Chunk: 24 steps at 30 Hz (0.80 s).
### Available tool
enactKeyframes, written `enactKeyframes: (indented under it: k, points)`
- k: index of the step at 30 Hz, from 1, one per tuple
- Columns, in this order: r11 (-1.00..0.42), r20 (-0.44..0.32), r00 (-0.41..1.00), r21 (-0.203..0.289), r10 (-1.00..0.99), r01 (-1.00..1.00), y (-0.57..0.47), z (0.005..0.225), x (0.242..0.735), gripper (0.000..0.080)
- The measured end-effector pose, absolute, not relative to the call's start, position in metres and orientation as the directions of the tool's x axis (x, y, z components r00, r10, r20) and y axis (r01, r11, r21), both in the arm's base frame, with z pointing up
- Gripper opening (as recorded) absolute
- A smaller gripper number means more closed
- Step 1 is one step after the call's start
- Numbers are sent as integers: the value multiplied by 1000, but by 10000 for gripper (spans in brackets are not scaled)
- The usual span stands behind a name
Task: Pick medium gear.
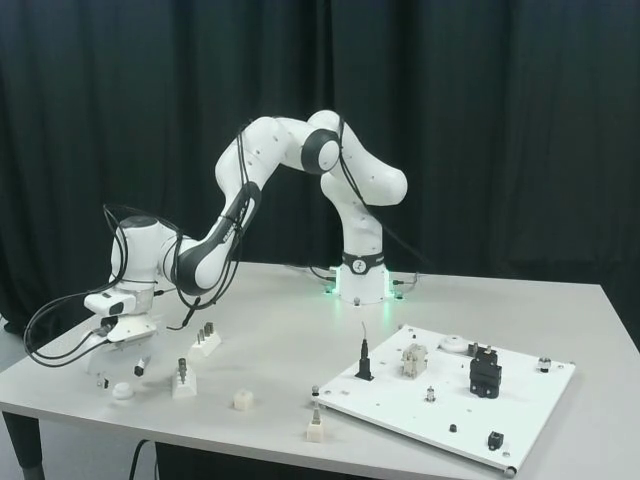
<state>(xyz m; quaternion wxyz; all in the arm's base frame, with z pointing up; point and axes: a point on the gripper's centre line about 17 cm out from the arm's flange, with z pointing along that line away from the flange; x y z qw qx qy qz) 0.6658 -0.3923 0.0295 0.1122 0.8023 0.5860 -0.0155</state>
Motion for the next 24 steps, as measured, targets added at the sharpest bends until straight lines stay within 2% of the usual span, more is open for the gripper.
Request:
enactKeyframes:
  k: [24]
  points:
    - [-139,-172,153,90,973,986,-387,11,670,800]
